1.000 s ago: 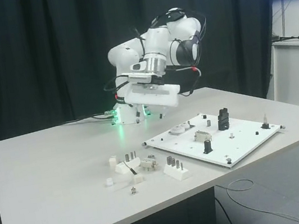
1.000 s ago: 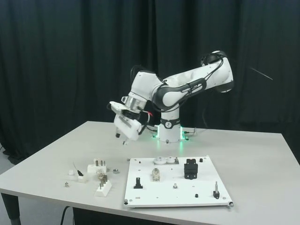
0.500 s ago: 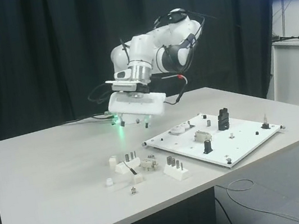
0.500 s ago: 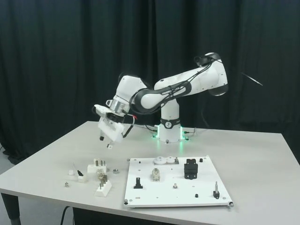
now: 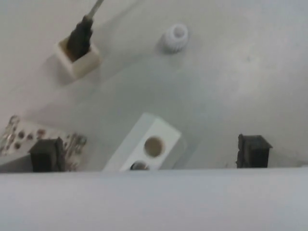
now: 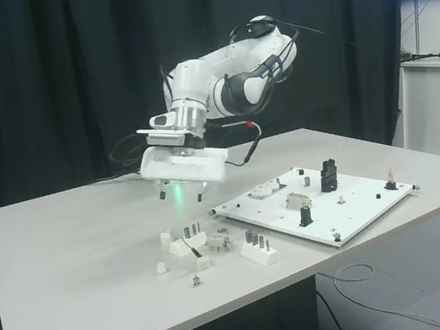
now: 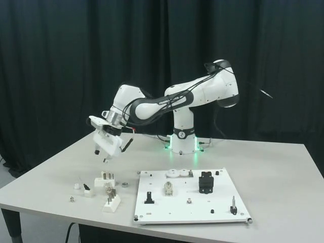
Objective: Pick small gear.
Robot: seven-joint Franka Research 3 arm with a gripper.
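Observation:
A small white round ribbed piece (image 5: 175, 37), seemingly the small gear, lies on the grey table (image 6: 64, 240); it also shows in the room views (image 6: 161, 268) (image 7: 77, 186). My gripper (image 6: 182, 197) (image 7: 101, 156) hangs open above the cluster of loose parts on the table's left side, well above them and touching nothing. In the wrist view the two black fingertips (image 5: 252, 150) stand wide apart with nothing between them, over a white block with holes (image 5: 151, 144). The round piece lies apart from the gripper (image 5: 149, 152).
A white holder with a black plug (image 5: 77, 53) and a connector piece (image 5: 14, 139) lie near the block. More white peg blocks (image 6: 260, 248) (image 7: 111, 202) sit nearby. The white assembly board (image 6: 361, 209) (image 7: 223, 207) with black fixtures lies to the right.
The arm has swung away from the white board towards the loose parts and come lower, with the gripper now over the white blocks. No part on the table has moved.

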